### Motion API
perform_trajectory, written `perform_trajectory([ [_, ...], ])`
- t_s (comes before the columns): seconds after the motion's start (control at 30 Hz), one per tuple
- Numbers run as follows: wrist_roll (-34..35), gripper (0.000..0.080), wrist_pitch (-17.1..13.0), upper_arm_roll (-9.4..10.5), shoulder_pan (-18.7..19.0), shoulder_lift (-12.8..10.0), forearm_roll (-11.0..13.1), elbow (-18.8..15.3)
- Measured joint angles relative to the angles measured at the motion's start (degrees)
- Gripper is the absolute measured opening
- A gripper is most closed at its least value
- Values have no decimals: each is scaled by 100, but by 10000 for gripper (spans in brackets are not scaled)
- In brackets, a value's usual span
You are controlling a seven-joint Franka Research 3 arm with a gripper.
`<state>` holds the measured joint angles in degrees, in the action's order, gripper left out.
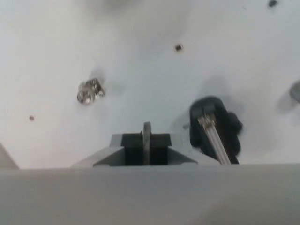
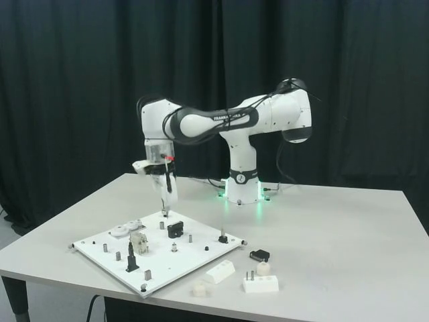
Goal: Insert square peg 1.
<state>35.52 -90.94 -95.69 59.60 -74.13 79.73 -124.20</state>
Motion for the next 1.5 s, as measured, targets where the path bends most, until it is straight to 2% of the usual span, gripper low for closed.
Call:
perform_trajectory([
  [0.2, 266, 27, 274, -286, 59, 38, -238, -38],
  [0.4, 399, 27, 390, -449, 74, 38, -382, -39],
  [0.97, 86, 27, 415, -576, 68, 39, -448, -39],
  [1.2, 253, 27, 446, -609, 32, 54, -444, -53],
  [1.5, 106, 27, 508, -682, 31, 72, -424, -60],
])
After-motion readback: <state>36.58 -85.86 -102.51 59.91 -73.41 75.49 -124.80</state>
